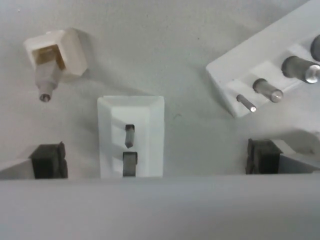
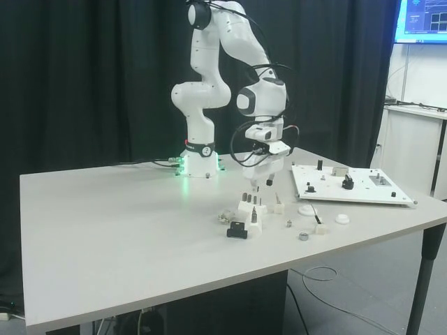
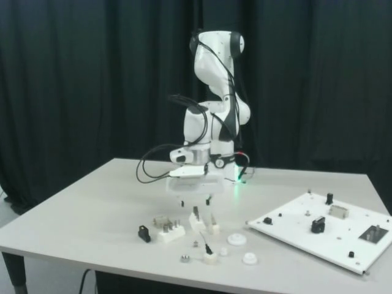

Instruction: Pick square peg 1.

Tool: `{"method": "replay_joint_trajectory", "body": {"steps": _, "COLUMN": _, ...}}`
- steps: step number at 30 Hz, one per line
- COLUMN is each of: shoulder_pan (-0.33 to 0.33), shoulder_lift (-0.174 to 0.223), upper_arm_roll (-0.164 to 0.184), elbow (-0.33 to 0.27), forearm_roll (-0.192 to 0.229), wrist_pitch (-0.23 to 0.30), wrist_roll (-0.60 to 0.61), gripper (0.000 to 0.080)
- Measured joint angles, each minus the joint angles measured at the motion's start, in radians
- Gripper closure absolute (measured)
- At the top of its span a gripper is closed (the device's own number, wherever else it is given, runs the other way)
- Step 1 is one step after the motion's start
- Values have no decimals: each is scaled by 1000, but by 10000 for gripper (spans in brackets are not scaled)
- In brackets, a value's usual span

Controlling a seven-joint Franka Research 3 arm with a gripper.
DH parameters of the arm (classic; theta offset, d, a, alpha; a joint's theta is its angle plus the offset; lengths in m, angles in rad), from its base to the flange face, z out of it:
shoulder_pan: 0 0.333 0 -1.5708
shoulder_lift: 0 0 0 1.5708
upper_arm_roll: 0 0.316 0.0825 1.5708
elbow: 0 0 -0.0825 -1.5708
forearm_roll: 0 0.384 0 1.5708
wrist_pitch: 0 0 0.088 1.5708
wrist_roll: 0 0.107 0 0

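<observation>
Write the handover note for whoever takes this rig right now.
Gripper: open, empty, hovering above the white holder on the grey table.
Square peg 1: seated upright in that holder, between the fingers, untouched.
Nearby: a second white block carrying round pegs, and a small white part lying apart.
Done: gripper lined up over the peg.
Left: descend, close on the peg, lift it out.

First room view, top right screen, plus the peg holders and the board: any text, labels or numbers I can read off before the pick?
None can be read.
Screen: light marks on it, too small to read.
Robot base: a small round mark, illegible.
Peg holder, white board: no visible lettering.
</observation>
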Motion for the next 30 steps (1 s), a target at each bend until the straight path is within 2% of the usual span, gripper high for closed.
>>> {"method": "replay_joint_trajectory", "body": {"steps": 30, "shoulder_pan": 0, "shoulder_lift": 107, "upper_arm_roll": -3, "elbow": -1, "forearm_roll": 0, "wrist_pitch": 94, "wrist_roll": -17, "gripper": 3}}
